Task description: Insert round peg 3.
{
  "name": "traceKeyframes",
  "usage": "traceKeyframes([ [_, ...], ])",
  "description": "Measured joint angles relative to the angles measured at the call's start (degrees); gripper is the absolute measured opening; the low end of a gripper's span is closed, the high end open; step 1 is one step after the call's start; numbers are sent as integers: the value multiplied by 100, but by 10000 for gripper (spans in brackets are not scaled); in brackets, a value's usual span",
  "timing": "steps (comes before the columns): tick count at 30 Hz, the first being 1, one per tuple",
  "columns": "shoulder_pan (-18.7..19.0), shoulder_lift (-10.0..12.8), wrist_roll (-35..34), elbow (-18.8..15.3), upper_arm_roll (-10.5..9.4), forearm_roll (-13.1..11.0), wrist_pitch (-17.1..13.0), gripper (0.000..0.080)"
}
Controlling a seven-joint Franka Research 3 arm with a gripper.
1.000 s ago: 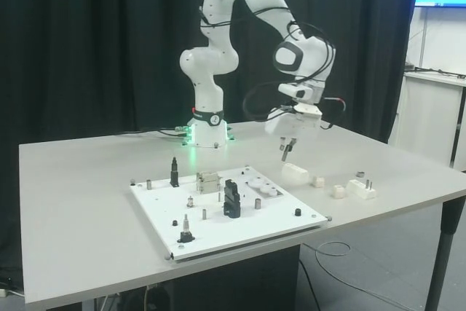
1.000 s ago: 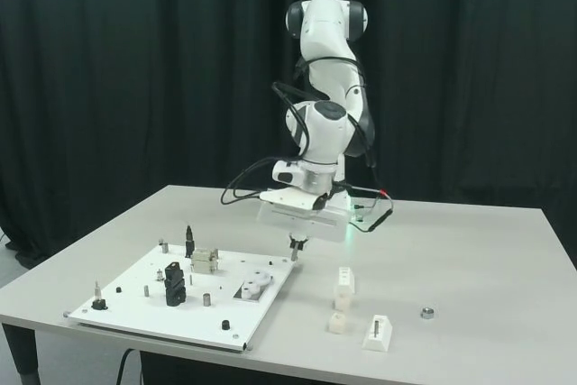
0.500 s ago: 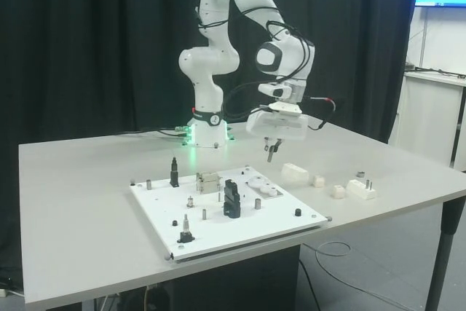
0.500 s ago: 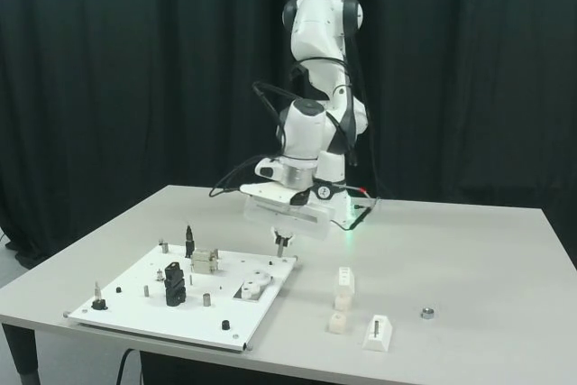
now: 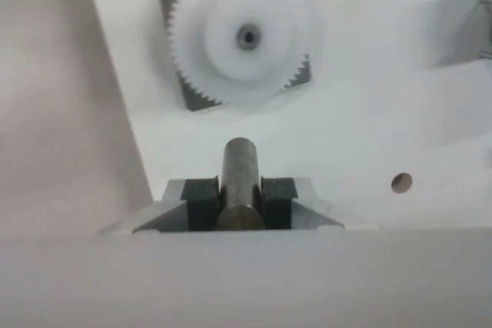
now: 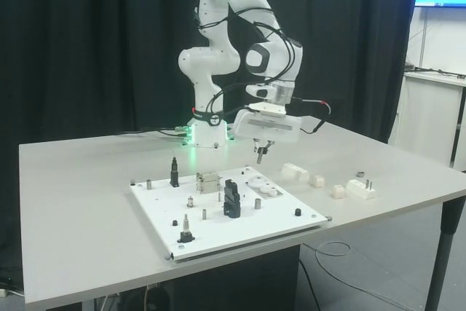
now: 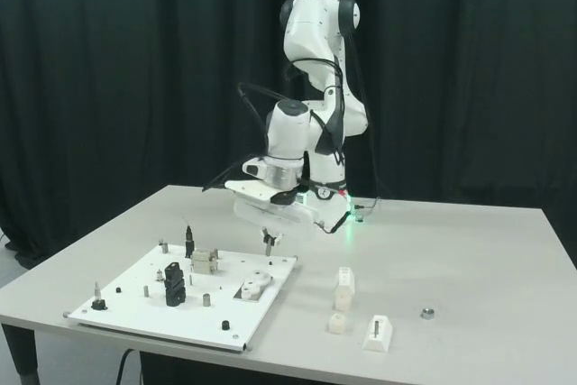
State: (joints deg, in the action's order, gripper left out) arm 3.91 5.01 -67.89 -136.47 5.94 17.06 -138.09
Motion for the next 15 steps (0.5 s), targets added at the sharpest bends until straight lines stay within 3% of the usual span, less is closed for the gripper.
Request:
traceKeyframes([
  [15, -365, 3, -344, 4, 102, -100, -44, 110],
])
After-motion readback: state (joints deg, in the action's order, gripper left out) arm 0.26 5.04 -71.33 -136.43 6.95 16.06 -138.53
